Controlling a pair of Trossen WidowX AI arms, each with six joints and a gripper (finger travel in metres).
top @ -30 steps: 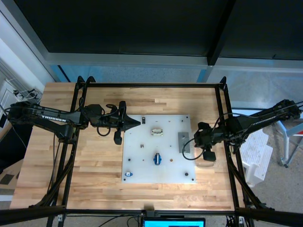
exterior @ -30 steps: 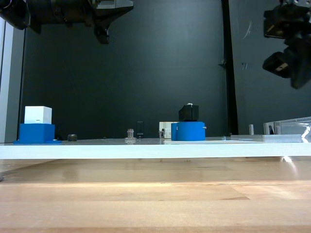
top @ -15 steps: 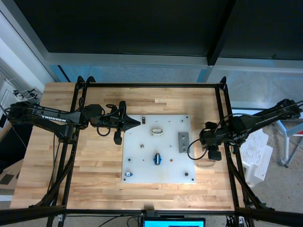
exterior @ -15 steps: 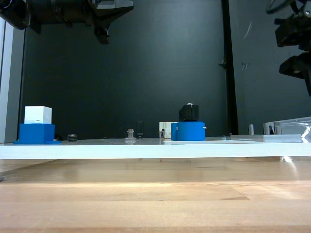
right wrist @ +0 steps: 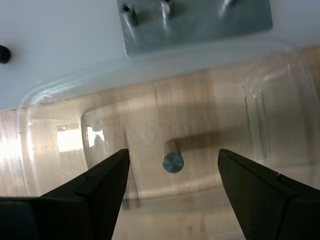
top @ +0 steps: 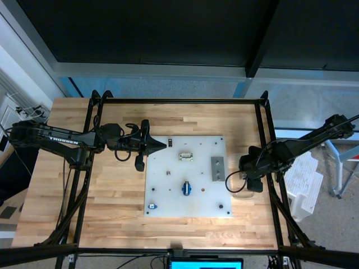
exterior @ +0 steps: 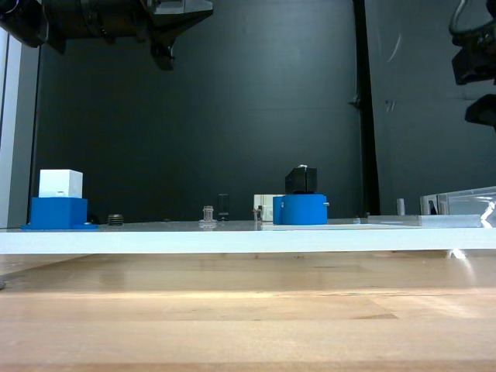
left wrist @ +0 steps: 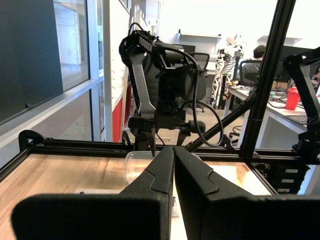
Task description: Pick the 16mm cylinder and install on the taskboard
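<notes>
Here, the right gripper [right wrist: 172, 151], fingers spread, hangs beside the taskboard's [top: 168, 190] right edge over the cylinder [right wrist: 173, 163]. Over its left edge hovers the left gripper [left wrist: 173, 150], fingers together.

**What else is sitting around the bench**

Light wood plank bench [top: 112, 190], with a black bar frame [top: 179, 101] boxed around its edges. A clear plastic tray [top: 240, 196] lies flat near the right edge, and you can see the wood grain right through it. A lit blue screen [top: 206, 263] peeks in at the near edge. Some white papers [top: 305, 179] sit off the right side. Dark panels [top: 140, 28] stand behind the far edge. There's a red cup [left wrist: 292, 97] on a desk way in the background.
</notes>
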